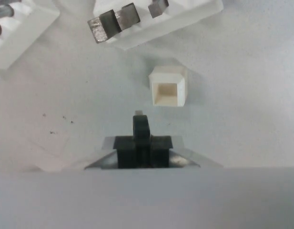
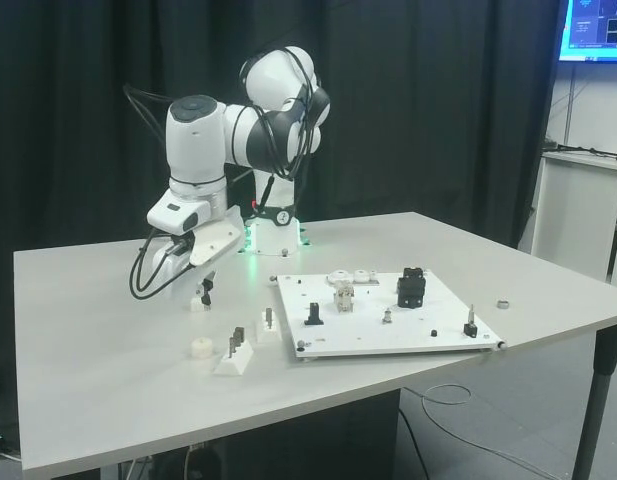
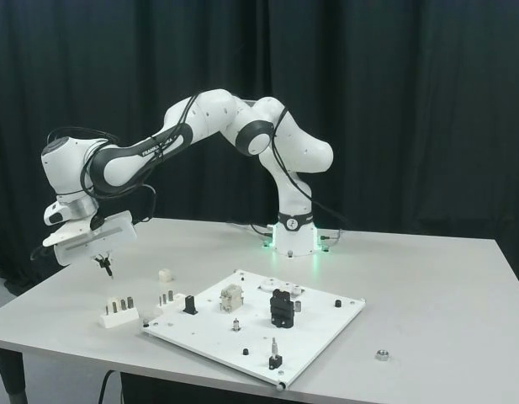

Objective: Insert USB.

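The first room view looks from off one corner of the bench (image 2: 108, 330), fairly near, with the arm (image 2: 263, 135) at the far side. The second room view faces the arm's base (image 3: 294, 240) squarely, from further back. Both share the white board (image 2: 388, 325). The wrist view looks down from close above the bench.

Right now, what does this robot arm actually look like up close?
The arm is white with rounded segments and black joint bands, with dark lettering along one segment. Black cables loop beneath its wrist. The base glows green. The gripper has black fingers under a flat white housing.
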Available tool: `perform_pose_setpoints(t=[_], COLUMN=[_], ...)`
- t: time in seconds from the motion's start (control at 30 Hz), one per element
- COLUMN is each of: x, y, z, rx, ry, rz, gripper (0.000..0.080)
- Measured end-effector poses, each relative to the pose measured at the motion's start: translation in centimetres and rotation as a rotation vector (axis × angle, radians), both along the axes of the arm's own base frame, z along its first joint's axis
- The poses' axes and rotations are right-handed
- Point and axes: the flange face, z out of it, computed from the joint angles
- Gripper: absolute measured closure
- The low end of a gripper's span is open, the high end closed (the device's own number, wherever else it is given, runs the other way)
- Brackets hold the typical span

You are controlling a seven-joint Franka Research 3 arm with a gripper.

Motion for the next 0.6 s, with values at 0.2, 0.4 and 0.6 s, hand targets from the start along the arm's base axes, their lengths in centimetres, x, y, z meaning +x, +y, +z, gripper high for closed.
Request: perform_pose_setpoints(t=[0.2,0.4,0.6], x=[0.07,0.09,0.10], y=[0.11,0.14,0.15], z=[0.00,0.01,0.01], rx=[-0.004,-0.005,-0.006], ry=[0.003,0.003,0.003], rz=[-0.001,-0.005,-0.007], gripper=[0.0744,0.0744,0.0744])
